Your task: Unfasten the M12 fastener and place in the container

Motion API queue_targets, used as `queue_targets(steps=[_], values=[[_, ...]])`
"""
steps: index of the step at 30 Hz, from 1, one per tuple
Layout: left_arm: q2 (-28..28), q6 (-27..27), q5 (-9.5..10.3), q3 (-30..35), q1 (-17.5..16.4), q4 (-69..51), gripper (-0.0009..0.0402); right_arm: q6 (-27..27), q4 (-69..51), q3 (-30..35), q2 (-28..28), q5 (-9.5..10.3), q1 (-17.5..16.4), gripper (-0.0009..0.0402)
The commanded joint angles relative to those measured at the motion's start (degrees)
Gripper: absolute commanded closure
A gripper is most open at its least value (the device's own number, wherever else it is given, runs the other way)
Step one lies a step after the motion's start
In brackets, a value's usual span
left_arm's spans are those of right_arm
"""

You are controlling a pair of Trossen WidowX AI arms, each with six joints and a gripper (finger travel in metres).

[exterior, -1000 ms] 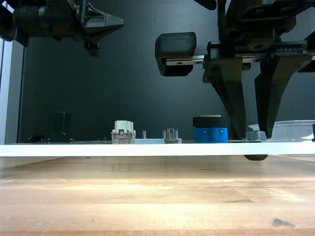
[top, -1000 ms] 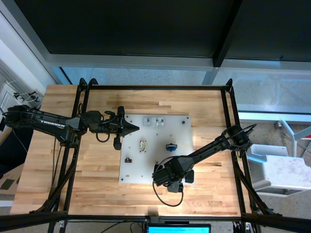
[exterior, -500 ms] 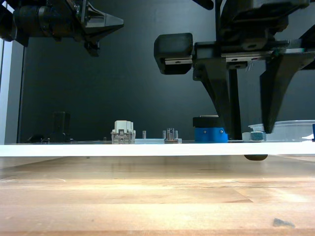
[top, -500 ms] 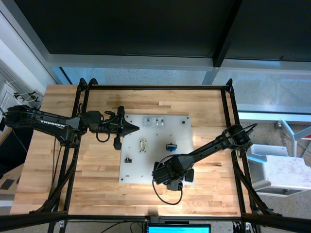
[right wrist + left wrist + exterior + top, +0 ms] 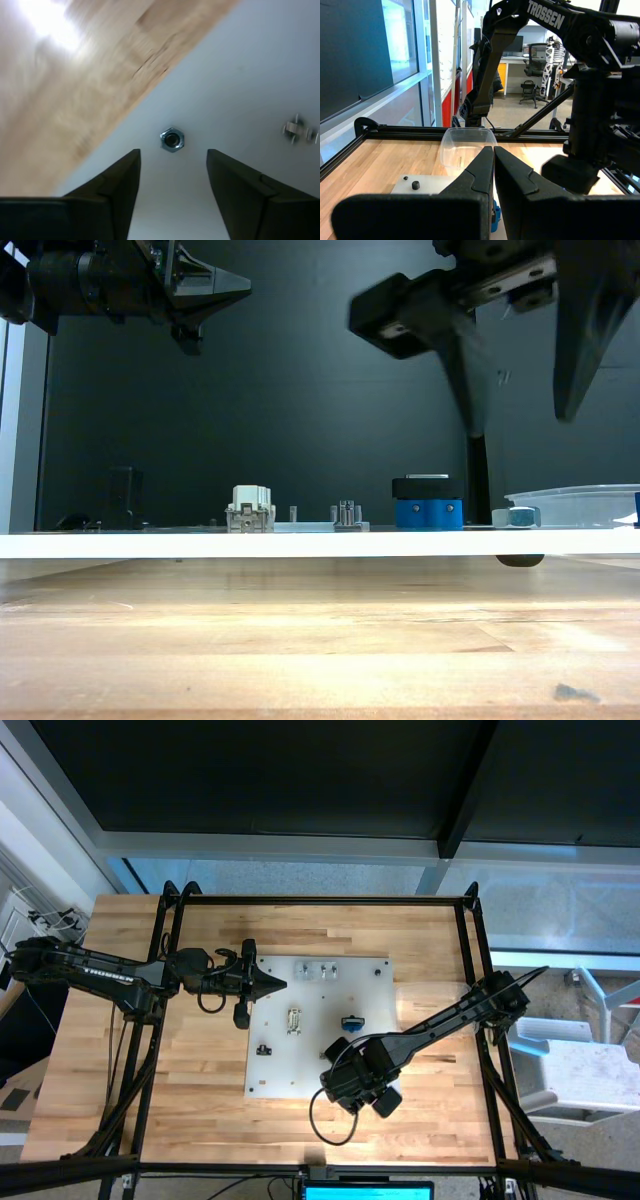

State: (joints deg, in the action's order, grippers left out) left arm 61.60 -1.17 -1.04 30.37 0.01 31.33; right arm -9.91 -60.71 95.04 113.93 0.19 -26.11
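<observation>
- Nut [image 5: 172, 139], small and silver, flat on the white board [image 5: 260, 75] close to its edge, dark stud core showing through the hole, so judged to be on its stud, not yet off.
- Seen from table level: nut [image 5: 520, 516] low on the board, in front of the clear tray [image 5: 585, 502], not inside it.
- Right gripper [image 5: 172, 151] centred over the nut, fingers spread to either side, pinching nothing, tips well above it in the low view.
- Left gripper [image 5: 494, 150] parked high at the board's far left, fingers pressed together.
- Risk of biting only air if closed at this height; lowering needed first.
- Risk of an off-centre bite on so small a part, slipping off the flats or cocking it on the threads.
- Once loose, risk of a drop and a roll across the wood; tray near enough to be nudged by the bulky wrist.
- Surface: smooth white board on a pale plank table [image 5: 200, 1120], glare on the wood, black frame [image 5: 320, 901] around.
- Room: tall windows, office chairs beyond.
</observation>
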Motion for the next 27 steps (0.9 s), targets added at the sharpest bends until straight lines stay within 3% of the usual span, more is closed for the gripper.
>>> queue_targets(steps=[1, 5, 7, 9, 12, 15, 27], values=[[0.00, 0.00, 0.00, 0.00, -0.02, 0.02, 0.0393, 13.62, 0.15, -0.11, -0.57, -0.17, -0.04, 0.0280], [0.00, 0.00, 0.00, 0.00, 0.00, 0.00, 0.0393, 23.37, 0.22, -0.83, -1.09, -0.15, -0.39, 0.0367], [0.00, 0.00, 0.00, 0.00, -0.02, 0.02, 0.0393, 25.46, 0.44, -1.11, -1.11, -0.09, -0.59, 0.0398], [0.00, 0.00, 0.00, 0.00, 0.00, 0.02, 0.0393, 27.78, 1.22, -1.68, -1.11, -0.09, -0.72, 0.0384], [0.00, 0.00, 0.00, 0.00, 0.00, 0.02, 0.0393, 30.69, 3.54, -3.41, -1.44, 0.13, -0.87, 0.0396], [0.00, 0.00, 0.00, 0.00, 0.00, 0.02, 0.0393, 32.24, 5.88, -5.31, -1.46, 2.05, -1.03, 0.0394], [0.00, 0.00, 0.00, 0.00, -0.02, 0.00, 0.0393, 33.68, 10.95, -9.55, -0.96, 3.04, -1.01, 0.0393]])
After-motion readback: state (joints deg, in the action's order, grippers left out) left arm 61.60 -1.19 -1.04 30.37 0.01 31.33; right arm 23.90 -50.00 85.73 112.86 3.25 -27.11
